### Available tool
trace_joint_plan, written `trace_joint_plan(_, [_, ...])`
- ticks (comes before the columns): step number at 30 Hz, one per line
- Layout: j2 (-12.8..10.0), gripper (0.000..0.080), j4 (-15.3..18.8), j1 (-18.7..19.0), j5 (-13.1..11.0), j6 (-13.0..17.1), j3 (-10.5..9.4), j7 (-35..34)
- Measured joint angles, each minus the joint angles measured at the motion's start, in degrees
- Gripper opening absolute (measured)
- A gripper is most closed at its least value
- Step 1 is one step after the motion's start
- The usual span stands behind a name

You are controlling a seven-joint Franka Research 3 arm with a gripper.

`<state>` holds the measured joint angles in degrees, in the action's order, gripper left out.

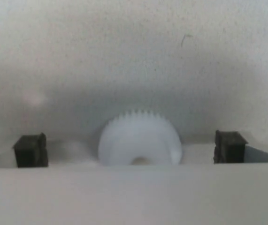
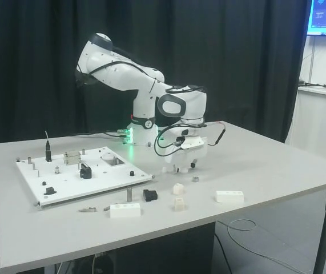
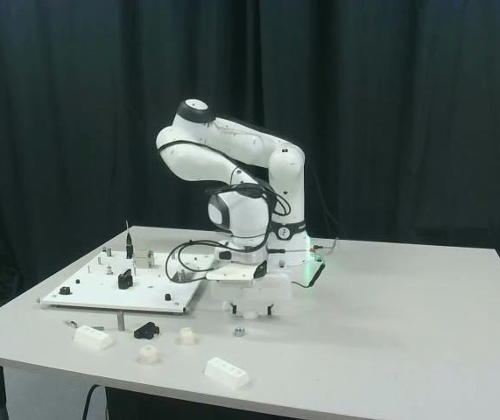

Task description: Remove large gear.

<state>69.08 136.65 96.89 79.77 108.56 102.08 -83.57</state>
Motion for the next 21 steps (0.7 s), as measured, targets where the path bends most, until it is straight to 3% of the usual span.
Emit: trace_joint_plan(21, [-1.1, 0.0800, 0.1, 0.3, -0.7, -1.5, -1.19, -0.4])
